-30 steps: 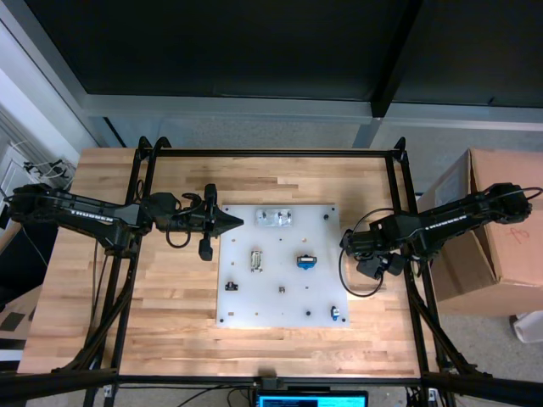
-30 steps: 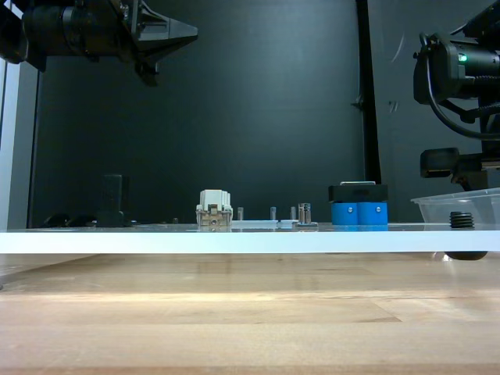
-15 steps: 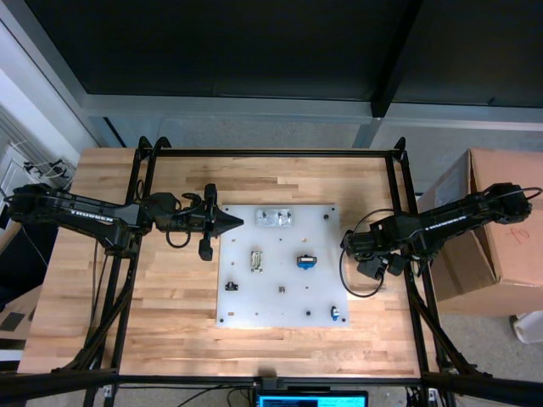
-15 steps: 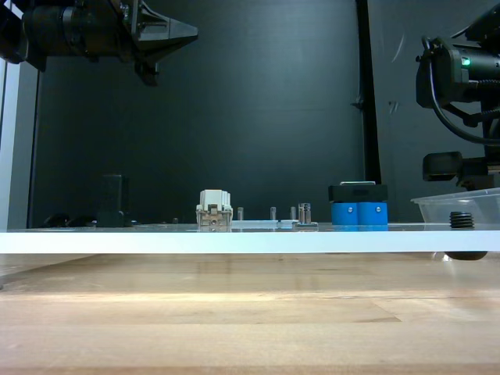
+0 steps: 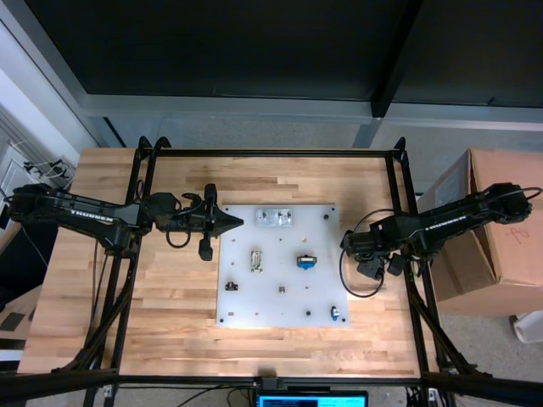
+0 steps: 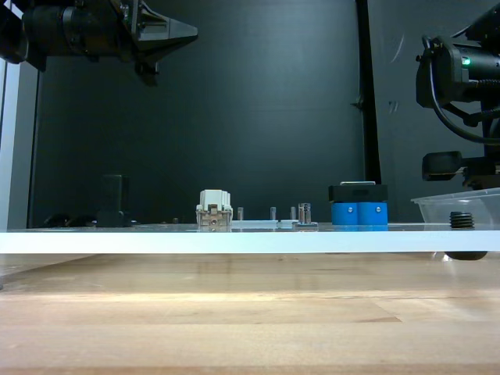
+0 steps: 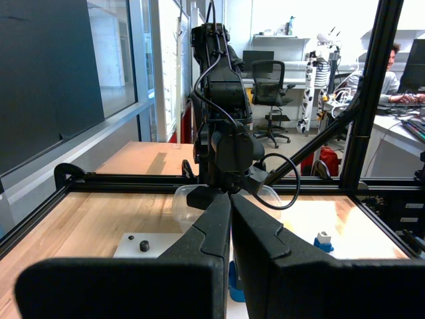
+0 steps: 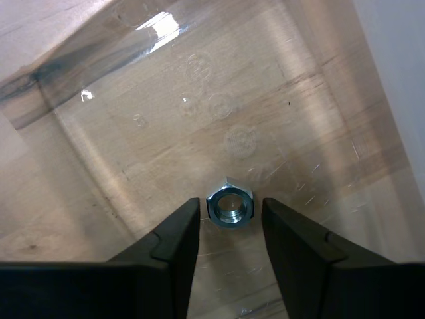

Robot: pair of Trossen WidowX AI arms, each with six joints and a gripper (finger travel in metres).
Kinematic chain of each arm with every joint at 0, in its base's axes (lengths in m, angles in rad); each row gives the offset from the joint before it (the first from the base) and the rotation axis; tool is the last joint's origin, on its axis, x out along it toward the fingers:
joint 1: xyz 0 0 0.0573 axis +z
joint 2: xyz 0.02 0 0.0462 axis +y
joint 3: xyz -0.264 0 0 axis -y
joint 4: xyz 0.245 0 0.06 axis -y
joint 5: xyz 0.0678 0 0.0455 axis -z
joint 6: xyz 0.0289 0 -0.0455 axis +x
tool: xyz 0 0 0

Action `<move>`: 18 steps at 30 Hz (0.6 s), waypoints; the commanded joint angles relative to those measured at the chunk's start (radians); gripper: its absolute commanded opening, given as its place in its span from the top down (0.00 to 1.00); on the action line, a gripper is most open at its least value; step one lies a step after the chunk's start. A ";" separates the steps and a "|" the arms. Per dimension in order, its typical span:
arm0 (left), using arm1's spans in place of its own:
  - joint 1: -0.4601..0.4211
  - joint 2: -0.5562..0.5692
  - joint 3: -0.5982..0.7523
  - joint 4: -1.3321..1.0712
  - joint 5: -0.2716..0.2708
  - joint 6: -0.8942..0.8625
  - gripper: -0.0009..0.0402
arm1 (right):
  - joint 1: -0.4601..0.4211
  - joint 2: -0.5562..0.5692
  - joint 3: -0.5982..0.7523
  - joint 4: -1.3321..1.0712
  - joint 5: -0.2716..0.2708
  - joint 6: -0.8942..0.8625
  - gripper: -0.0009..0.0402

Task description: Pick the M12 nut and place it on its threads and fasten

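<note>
The right gripper (image 8: 229,203) stands parted just wider than the M12 nut (image 8: 230,210), with a sliver of gap on each side. The nut lies flat and free on the clear tray (image 8: 119,113) floor, at the board's (image 5: 254,297) 3 o'clock, well apart from the tray's wall. The left gripper (image 7: 230,203), its fingers (image 7: 206,232) clenched on nothing, hovers at the board's 10 o'clock. The stud (image 6: 462,220) shows bare ribs.

L arm (image 5: 85,214) + L gripper (image 5: 240,223): blk, TROSSEN mark (image 5: 87,217) | R arm (image 5: 441,217) + R gripper (image 8: 229,203): blk, green LED (image 6: 466,60), cable (image 5: 346,281)

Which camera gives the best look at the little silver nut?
Right wrist view: the nut lies flat in the clear tray, between the open right end effector. No other view shows it; the left end effector hovers shut over the board's left edge.
</note>
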 commanded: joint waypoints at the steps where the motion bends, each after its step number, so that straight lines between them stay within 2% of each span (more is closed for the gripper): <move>1: 0.000 0.000 0.000 0.000 0.000 0.000 0.98 | 0.000 0.000 0.000 -0.002 0.000 0.000 0.75; 13: 0.000 0.000 0.000 0.000 0.000 0.000 0.98 | 0.002 0.000 0.000 -0.003 0.000 0.001 0.98; 18: 0.000 0.000 0.000 0.000 0.000 0.000 0.98 | 0.003 0.000 0.003 -0.004 0.001 0.003 0.96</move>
